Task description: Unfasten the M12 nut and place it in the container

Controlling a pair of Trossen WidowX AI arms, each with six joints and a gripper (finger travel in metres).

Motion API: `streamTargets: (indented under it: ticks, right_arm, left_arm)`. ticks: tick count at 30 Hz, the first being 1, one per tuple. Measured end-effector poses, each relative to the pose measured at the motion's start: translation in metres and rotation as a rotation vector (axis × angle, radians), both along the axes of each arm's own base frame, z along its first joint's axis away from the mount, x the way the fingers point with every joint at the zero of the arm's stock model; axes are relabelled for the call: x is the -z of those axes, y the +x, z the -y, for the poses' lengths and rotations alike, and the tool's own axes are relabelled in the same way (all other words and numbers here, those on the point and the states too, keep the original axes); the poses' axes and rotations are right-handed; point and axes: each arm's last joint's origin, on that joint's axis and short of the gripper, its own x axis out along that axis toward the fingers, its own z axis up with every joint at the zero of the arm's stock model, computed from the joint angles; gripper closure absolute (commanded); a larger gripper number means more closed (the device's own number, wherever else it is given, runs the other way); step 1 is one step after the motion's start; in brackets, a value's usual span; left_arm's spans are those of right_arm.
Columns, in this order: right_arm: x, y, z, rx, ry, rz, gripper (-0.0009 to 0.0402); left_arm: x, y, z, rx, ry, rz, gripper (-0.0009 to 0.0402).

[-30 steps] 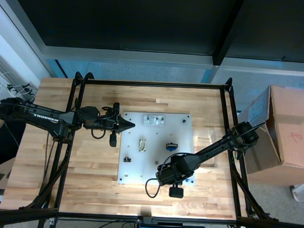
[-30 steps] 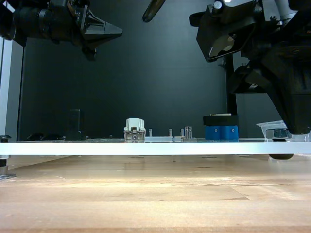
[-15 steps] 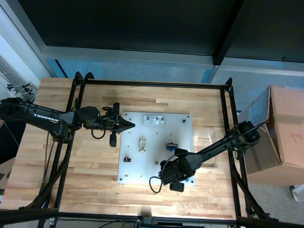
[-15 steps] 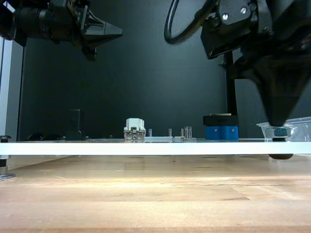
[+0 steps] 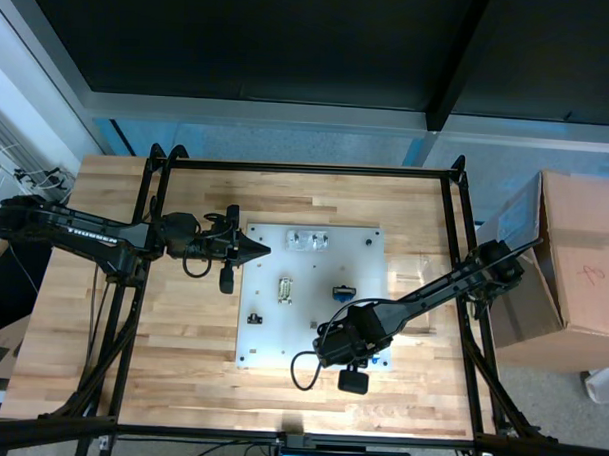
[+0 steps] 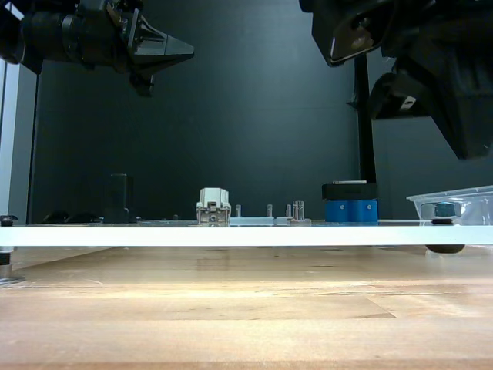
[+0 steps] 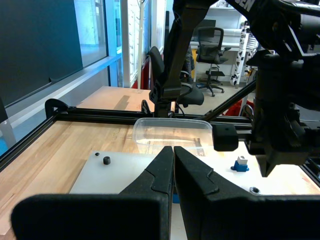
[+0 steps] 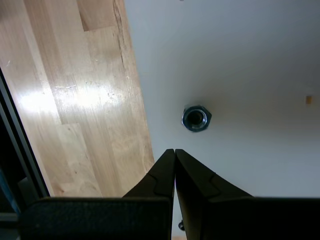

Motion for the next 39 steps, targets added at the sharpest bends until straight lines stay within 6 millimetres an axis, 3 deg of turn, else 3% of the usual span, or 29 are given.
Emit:
streamTargets:
  ticks: [9,16,21,24,31,39]
  right_arm:
    - [0.027,0.005,-0.003,-0.004,-0.012,-0.012,0.0393]
    - [0.029,0.005,-0.002,-0.025,-0.033,-0.002,0.0393]
    - [0.023,0.000,0.008,0.053,-0.316,0.055,0.0393]
    - [0.012,-0.001,0.014,0.061,-0.355,0.071,0.0393]
    - [0.004,-0.005,0.012,0.053,-0.273,0.048,0.0393]
    - [-0.002,0.000,-0.001,0.001,0.033,-0.004,0.0393]
  left_arm:
    - [0.000,0.000,0.000,0.000,0.000,0.000,0.0393]
    - [0.000,0.000,0.000,0.000,0.000,0.000,0.0393]
    - [0.000,0.000,0.000,0.000,0.000,0.000,0.0393]
    - [0.000,0.000,0.000,0.000,0.000,0.000,0.0393]
    - [0.001,0.000,0.000,0.001,0.000,-0.016,0.0393]
    - [0.002,0.000,0.000,0.000,0.000,-0.016,0.0393]
